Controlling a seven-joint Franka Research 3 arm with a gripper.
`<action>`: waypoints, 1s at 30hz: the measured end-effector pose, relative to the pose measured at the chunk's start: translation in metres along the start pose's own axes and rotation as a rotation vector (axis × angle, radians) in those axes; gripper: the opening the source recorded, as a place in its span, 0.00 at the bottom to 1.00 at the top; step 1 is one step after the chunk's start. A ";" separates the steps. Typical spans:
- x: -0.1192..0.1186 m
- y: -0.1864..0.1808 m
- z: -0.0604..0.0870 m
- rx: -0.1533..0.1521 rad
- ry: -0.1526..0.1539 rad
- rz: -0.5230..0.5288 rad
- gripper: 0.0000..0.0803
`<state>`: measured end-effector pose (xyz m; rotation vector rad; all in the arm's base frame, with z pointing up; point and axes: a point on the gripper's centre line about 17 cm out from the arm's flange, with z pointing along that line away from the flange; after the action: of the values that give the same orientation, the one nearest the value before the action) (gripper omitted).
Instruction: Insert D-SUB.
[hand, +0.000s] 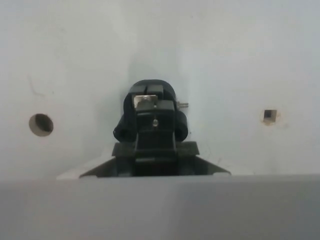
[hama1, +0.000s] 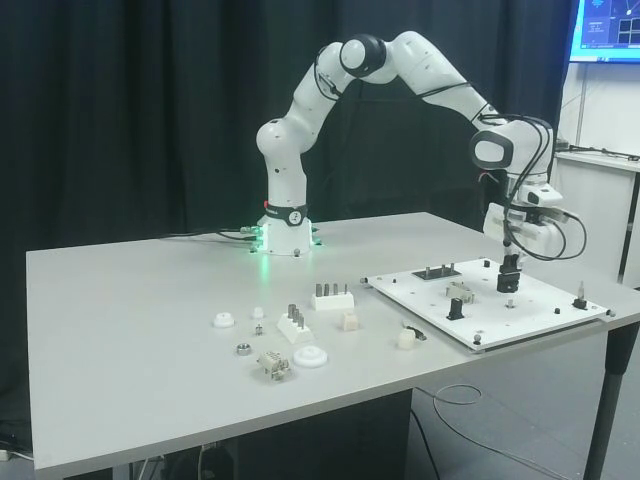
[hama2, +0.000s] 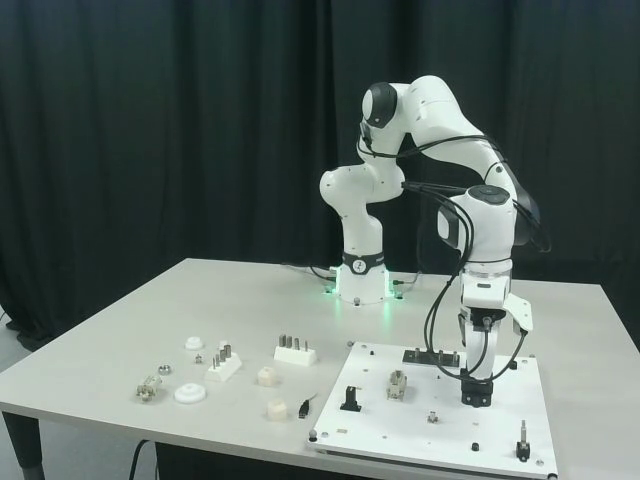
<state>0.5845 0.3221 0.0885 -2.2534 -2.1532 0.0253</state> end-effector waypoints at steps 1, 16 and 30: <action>0.000 0.001 0.000 -0.001 -0.001 0.000 0.19; -0.008 0.005 0.004 -0.014 -0.018 -0.007 0.19; -0.006 0.002 0.002 -0.011 -0.017 -0.010 0.19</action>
<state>0.5867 0.3164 0.0862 -2.2567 -2.1778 0.0325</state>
